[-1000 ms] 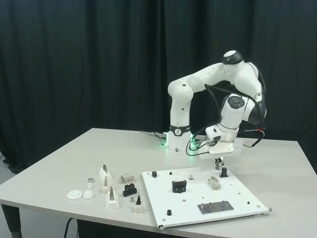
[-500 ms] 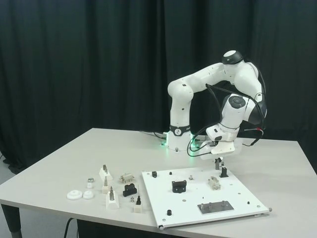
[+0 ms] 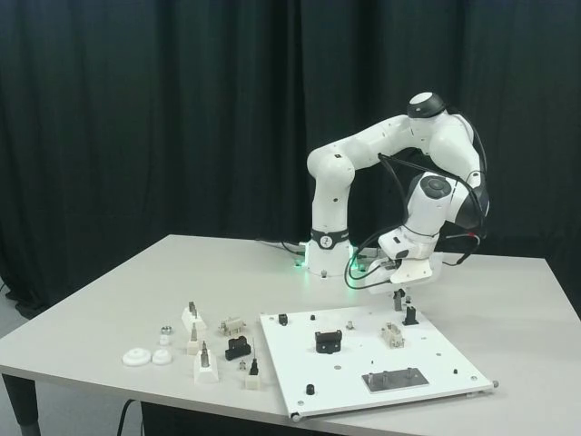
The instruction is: Insert square peg 4.
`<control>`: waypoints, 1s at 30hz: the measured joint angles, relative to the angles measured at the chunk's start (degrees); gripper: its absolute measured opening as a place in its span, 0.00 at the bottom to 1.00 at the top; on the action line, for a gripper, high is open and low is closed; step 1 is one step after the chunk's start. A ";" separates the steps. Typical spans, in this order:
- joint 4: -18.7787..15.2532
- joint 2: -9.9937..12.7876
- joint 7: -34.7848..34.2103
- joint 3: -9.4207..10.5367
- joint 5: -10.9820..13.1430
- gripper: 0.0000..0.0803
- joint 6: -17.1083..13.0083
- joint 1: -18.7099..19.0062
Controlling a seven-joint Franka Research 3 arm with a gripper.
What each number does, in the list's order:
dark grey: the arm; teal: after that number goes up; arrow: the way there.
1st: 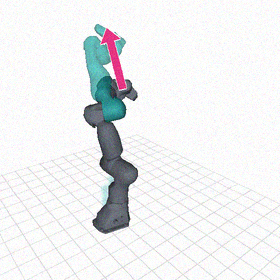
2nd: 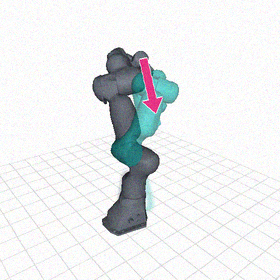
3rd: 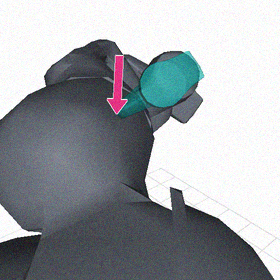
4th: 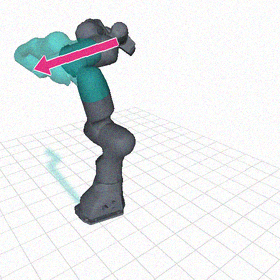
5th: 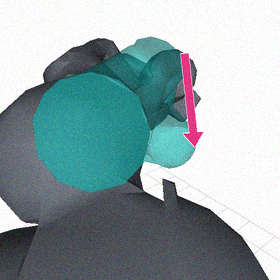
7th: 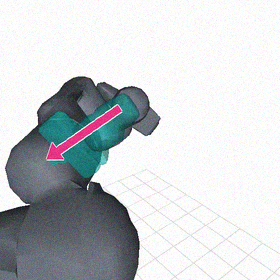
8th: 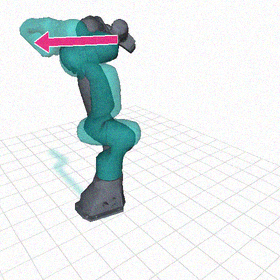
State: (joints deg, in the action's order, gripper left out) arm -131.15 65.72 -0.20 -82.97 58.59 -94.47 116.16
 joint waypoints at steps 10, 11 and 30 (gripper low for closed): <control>-0.01 0.00 -1.88 0.03 -0.14 0.19 -0.15 0.16; 0.00 0.00 -2.51 0.03 -0.14 0.19 -0.17 0.22; -0.24 0.30 -10.49 0.33 -0.62 0.19 -2.07 2.18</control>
State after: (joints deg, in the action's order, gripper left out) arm -131.39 66.02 -10.69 -82.64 57.96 -96.53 118.34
